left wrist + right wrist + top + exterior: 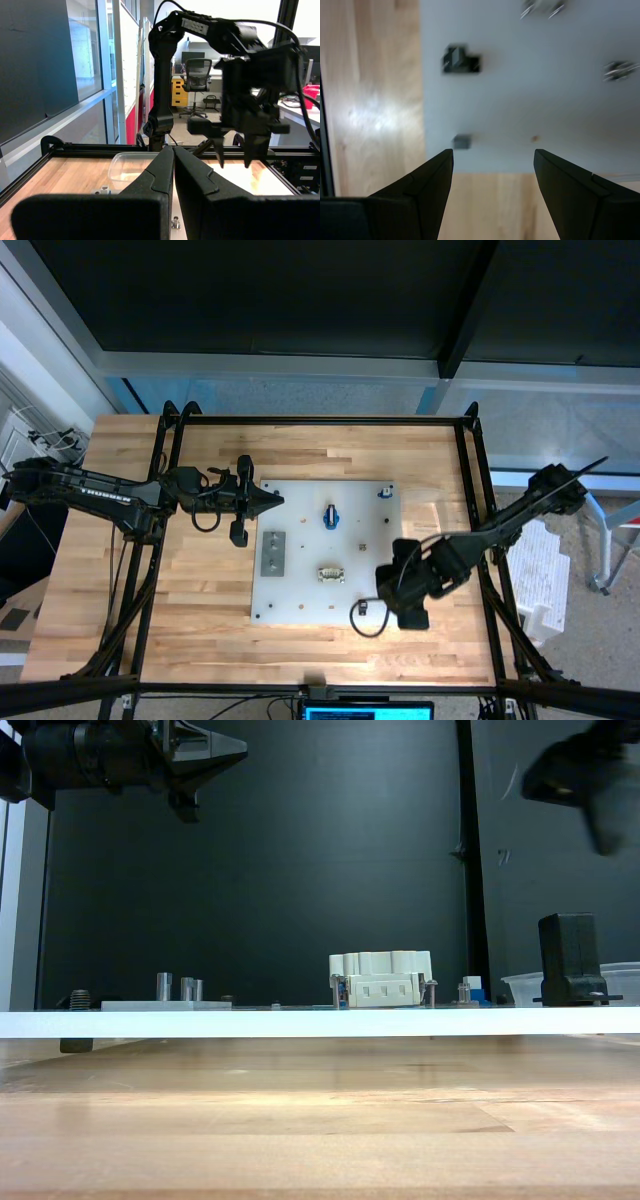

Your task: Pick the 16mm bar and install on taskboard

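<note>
The white taskboard (300, 590) lies in the middle of the table with a grey metal block (272, 552), a blue part (332, 516) and a beige connector (331, 574). My right gripper (492, 152) hangs open over the board's near right corner, with nothing between its fingers. Just ahead of its fingers a tiny grey piece (462, 141) rests on the board; it looks like the 16mm bar. A small black component (460, 60) stands further along. My left gripper (268, 498) is shut and empty, held high over the board's far left edge.
A clear plastic tray (130, 165) sits on the table beyond the board's right side. Short pegs (163, 986) stand on the grey block. The black frame rails (470, 500) run along both table sides. A screen (365, 710) sits at the near edge.
</note>
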Robot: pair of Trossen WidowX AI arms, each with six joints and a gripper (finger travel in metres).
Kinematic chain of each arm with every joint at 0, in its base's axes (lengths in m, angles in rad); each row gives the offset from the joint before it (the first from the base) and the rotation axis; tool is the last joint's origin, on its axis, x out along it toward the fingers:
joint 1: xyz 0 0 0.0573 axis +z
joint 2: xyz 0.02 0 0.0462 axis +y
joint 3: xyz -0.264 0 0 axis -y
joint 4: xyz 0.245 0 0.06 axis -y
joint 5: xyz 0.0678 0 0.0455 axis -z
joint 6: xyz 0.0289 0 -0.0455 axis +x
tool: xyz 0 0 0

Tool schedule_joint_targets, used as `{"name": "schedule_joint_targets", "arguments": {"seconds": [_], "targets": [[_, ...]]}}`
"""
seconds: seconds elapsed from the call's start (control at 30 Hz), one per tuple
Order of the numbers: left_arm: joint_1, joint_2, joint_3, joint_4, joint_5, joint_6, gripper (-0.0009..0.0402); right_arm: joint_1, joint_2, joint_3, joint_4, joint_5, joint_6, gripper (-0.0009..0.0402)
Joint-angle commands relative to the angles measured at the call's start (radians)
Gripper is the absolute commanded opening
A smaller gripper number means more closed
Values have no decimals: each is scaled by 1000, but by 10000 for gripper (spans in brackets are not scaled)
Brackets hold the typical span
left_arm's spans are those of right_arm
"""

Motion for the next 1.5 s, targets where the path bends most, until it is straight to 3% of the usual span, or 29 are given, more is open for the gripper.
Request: {"name": "schedule_joint_targets", "arguments": {"seconds": [0.03, 0.2, 0.43, 0.7, 0.83, 1.13, 1.33, 1.5], "targets": [[0, 0, 0, 0, 0, 0, 0, -70, -29, 0, 17, 3, -53, 223], [0, 0, 0, 0, 0, 0, 0, -177, -64, 0, 74, 43, -169, 223], [0, 0, 0, 0, 0, 0, 0, -308, -109, -3, 173, 43, -281, 215], [0, 0, 0, 0, 0, 0, 0, -410, -183, -77, 393, 36, -340, 162], [0, 0, 0, 0, 0, 0, 0, -461, -228, -134, 502, -18, -386, 120], [0, 0, 0, 0, 0, 0, 0, -505, -341, -259, 725, -40, -506, -5], [0, 0, 0, 0, 0, 0, 0, -568, -381, -304, 805, -138, -557, -2], [0, 0, 0, 0, 0, 0, 0, -573, -400, -351, 960, -136, -564, 0]]}}
